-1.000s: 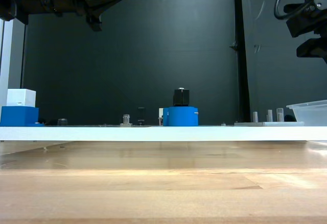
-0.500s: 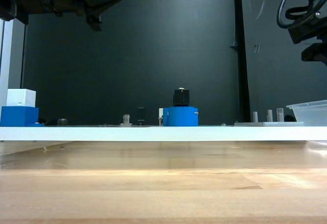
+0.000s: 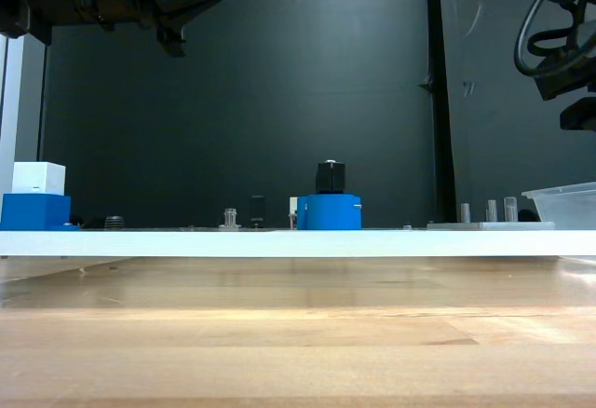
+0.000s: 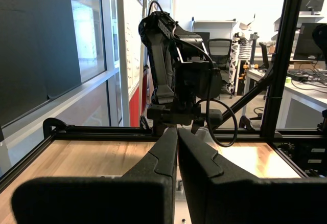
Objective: Pick the 16mm cylinder and place it in the taskboard
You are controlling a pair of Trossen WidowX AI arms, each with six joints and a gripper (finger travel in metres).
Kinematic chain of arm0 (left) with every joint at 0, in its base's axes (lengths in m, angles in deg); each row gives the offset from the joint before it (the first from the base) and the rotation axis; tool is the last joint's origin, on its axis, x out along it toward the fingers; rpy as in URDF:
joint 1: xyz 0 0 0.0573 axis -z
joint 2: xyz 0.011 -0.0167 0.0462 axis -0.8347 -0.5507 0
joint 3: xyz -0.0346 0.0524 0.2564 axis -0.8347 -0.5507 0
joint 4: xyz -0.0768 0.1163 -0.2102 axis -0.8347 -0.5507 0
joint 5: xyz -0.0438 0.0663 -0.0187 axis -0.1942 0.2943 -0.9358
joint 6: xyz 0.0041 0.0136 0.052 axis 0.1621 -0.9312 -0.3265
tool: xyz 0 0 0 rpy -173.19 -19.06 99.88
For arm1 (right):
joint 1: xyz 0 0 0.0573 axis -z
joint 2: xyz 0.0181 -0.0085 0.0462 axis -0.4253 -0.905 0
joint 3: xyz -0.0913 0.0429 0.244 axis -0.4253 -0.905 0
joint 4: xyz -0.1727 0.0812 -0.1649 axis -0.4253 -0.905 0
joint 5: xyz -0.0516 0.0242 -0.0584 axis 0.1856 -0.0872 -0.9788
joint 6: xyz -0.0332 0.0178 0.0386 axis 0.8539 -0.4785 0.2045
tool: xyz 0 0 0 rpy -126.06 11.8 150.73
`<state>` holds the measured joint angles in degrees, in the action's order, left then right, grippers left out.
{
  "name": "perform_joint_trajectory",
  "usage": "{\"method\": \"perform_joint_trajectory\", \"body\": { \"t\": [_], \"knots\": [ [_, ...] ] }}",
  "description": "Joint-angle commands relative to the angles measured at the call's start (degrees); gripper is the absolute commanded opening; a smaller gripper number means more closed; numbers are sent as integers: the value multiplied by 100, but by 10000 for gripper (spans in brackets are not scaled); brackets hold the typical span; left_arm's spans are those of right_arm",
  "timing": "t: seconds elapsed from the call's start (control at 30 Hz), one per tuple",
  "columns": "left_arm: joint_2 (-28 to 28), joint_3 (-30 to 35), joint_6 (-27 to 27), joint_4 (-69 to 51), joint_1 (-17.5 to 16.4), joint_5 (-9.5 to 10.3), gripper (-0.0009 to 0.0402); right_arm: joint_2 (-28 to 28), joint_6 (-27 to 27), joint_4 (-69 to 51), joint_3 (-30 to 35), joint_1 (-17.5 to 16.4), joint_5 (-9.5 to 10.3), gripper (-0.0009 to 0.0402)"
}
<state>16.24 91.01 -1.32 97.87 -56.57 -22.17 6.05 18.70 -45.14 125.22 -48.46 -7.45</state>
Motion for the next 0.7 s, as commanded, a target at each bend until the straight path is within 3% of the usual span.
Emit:
{"method": "perform_joint_trajectory", "body": {
  "t": [0.03,0.7],
  "knots": [
    [0,0,-2,0,-2,0,0,0,-55,9,-9,-24,-2,162],
    [0,0,0,2,-2,0,0,-68,-723,544,-374,-96,-133,146]
  ]
}}
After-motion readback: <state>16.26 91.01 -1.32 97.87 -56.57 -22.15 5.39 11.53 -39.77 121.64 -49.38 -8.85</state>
